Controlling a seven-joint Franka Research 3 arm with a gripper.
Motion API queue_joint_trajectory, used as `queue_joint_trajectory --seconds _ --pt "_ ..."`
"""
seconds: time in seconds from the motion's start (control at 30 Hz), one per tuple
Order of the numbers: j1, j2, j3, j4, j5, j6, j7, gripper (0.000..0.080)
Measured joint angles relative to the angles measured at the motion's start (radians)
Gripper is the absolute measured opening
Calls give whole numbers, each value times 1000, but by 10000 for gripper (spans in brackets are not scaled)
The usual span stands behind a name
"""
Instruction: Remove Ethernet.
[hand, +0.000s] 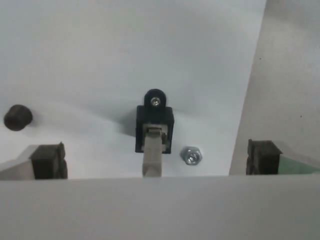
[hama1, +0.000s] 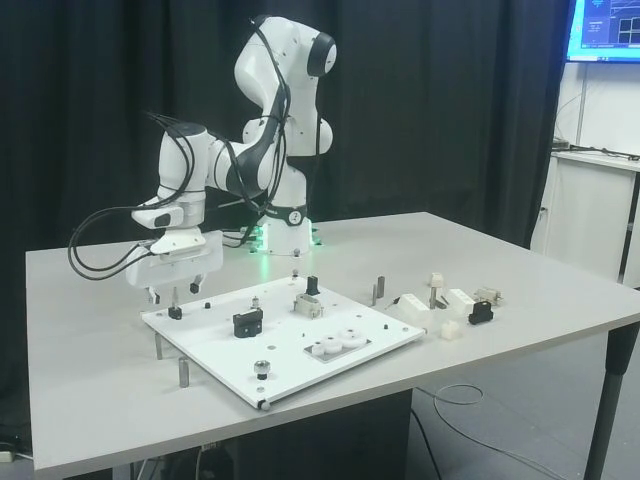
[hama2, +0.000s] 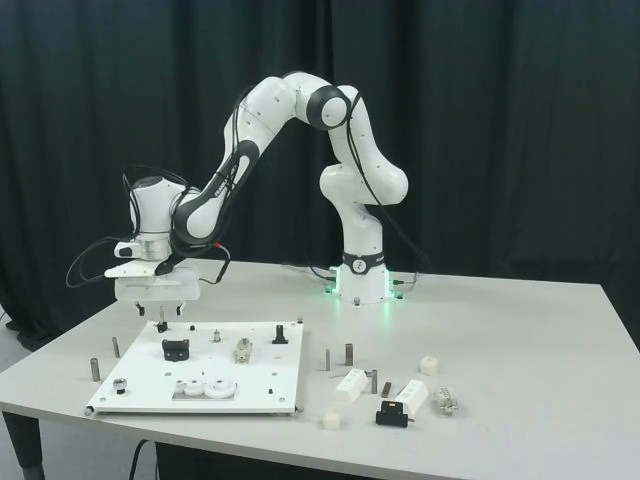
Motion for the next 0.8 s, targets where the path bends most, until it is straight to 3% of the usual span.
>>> queue_joint_trajectory --seconds 0.8 --pt "4 21 4 -6 13 30 0 800"
